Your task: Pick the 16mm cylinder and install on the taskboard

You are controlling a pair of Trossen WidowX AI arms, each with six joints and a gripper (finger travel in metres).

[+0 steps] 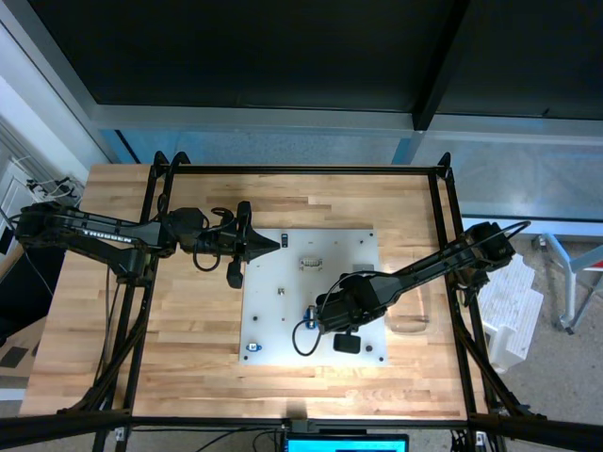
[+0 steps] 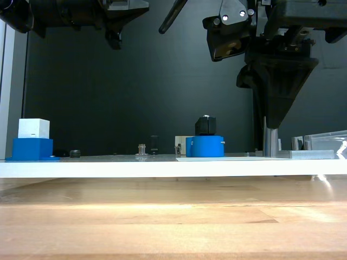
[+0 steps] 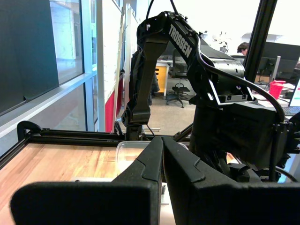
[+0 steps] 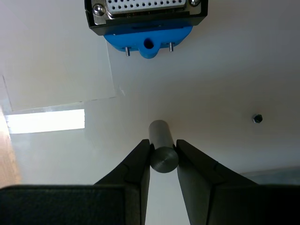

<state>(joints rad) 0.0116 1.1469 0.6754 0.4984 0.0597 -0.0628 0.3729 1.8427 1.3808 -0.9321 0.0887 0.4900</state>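
The 16mm cylinder (image 4: 163,158), a short silvery-grey peg, sits between the fingertips of my right gripper (image 4: 162,144), which is shut on it. From table height the cylinder (image 2: 270,142) stands upright under the right gripper (image 2: 271,125), its lower end at the surface of the taskboard (image 2: 162,167). From above, the right gripper (image 1: 318,307) hangs over the middle of the white taskboard (image 1: 350,252) and hides the peg. My left gripper (image 1: 267,247) hovers at the board's left edge; its fingers (image 3: 150,164) are shut on nothing.
A blue fitting (image 2: 205,146) stands on the board just left of the peg. A blue connector (image 4: 147,41) lies ahead of the right gripper. A blue-and-white block (image 2: 32,142) sits at the board's near left corner. A clear plastic tray (image 1: 412,311) lies right of the board.
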